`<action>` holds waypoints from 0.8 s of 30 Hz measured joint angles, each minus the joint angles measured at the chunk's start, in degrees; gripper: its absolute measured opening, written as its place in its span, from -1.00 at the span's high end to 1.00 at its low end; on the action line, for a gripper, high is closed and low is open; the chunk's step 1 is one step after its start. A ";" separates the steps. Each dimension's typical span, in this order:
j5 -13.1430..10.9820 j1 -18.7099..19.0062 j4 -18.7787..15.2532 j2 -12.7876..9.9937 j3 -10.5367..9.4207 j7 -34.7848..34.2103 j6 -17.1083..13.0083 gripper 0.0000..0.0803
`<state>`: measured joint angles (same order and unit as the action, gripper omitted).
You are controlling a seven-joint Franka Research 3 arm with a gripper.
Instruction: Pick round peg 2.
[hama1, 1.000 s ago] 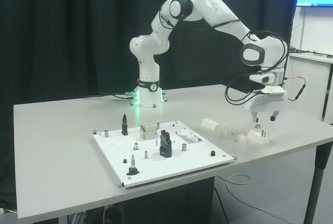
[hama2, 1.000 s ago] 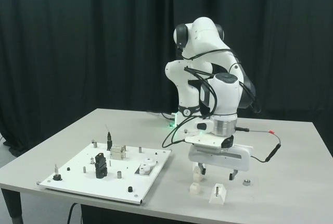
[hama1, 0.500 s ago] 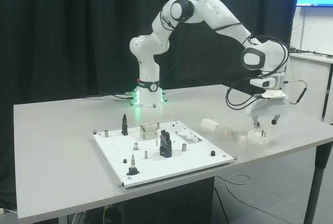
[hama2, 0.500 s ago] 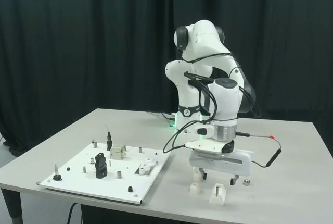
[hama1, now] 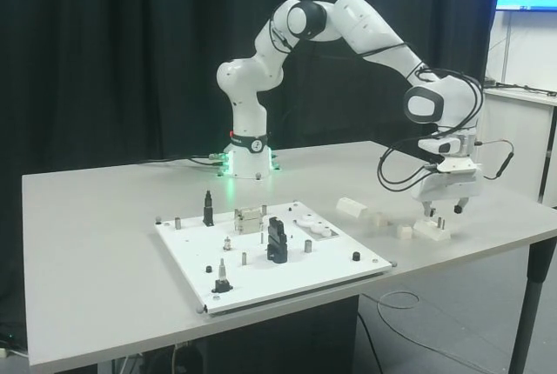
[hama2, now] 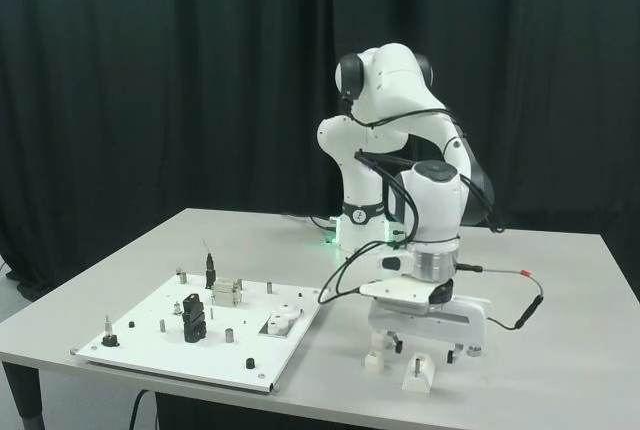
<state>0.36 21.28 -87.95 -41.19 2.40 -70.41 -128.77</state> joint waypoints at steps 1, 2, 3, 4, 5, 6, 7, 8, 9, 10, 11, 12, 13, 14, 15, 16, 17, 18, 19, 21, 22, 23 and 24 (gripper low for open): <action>0.00 0.04 -0.01 -0.10 0.00 0.00 0.00 -0.99; -0.01 0.08 -0.02 -0.20 0.00 0.00 0.00 -0.99; -0.01 0.12 -0.03 -0.31 0.00 -0.01 0.00 -0.99; -0.02 0.16 -0.05 -0.41 0.00 -0.07 0.00 -0.99; -0.02 0.19 -0.06 -0.51 0.00 -0.14 0.00 -0.99; -0.02 0.23 -0.08 -0.60 0.00 -0.21 0.00 -0.99; -0.02 0.26 -0.09 -0.68 0.00 -0.26 0.00 -0.99; -0.02 0.29 -0.10 -0.76 0.00 -0.30 0.00 -0.99; -0.02 0.32 -0.10 -0.84 0.00 -0.34 -0.01 -0.99; -0.02 0.34 -0.10 -0.92 0.00 -0.37 -0.03 -0.99; -0.02 0.35 -0.10 -0.99 0.00 -0.41 -0.07 -0.99; -0.02 0.36 -0.10 -1.06 0.00 -0.44 -0.13 -0.99; -0.02 0.37 -0.10 -1.13 0.00 -0.48 -0.19 -0.99; -0.02 0.37 -0.10 -1.19 0.00 -0.52 -0.24 -0.99; -0.02 0.37 -0.10 -1.23 0.00 -0.57 -0.28 -0.99; -0.02 0.37 -0.10 -1.27 0.01 -0.65 -0.33 -0.99; -0.02 0.37 -0.10 -1.30 0.03 -0.73 -0.37 -0.99; -0.02 0.37 -0.10 -1.33 0.05 -0.80 -0.42 -0.99; -0.02 0.37 -0.10 -1.35 0.06 -0.83 -0.46 -0.99; -0.02 0.37 -0.10 -1.38 0.12 -0.84 -0.57 -0.99; -0.02 0.37 -0.10 -1.40 0.15 -0.84 -0.62 -0.99; -0.02 0.37 -0.10 -1.41 0.18 -0.84 -0.68 -0.99; -0.02 0.37 -0.10 -1.42 0.21 -0.84 -0.73 -0.99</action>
